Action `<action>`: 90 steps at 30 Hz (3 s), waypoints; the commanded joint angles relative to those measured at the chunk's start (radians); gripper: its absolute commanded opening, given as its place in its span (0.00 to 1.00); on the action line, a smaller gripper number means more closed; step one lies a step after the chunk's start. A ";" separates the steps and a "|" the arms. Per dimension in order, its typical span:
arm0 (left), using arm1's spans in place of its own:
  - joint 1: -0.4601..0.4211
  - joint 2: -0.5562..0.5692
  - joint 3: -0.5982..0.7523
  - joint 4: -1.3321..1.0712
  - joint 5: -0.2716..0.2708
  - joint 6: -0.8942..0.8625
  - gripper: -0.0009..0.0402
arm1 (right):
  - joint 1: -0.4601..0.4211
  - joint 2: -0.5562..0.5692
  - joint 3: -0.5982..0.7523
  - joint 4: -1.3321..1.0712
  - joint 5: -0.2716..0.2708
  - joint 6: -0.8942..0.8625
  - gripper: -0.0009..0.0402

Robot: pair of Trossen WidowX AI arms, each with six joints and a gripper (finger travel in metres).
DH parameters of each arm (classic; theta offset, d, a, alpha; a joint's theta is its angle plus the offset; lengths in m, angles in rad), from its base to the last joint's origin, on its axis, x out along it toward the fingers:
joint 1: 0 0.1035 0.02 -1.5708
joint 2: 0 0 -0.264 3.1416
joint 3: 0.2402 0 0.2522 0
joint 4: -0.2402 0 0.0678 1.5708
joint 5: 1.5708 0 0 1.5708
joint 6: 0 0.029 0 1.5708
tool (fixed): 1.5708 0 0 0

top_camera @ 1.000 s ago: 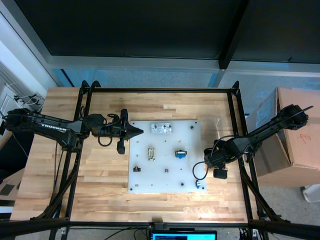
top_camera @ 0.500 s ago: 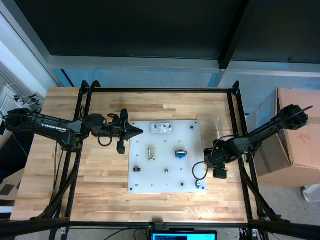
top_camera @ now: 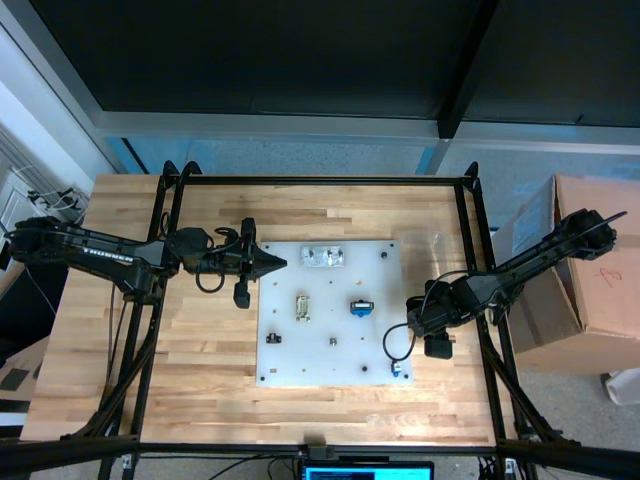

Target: Unfasten the M12 nut and place it in the container

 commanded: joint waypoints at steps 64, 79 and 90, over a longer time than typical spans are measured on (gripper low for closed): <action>0.000 0.000 0.000 0.000 0.000 0.000 0.02 | 0.018 -0.005 -0.044 0.043 0.097 -0.087 0.56; 0.000 0.000 0.000 0.000 0.000 0.000 0.02 | 0.016 -0.005 -0.095 0.103 0.090 -0.156 0.56; 0.000 0.000 0.000 0.000 0.000 0.000 0.02 | 0.015 -0.005 -0.111 0.125 0.048 -0.156 0.55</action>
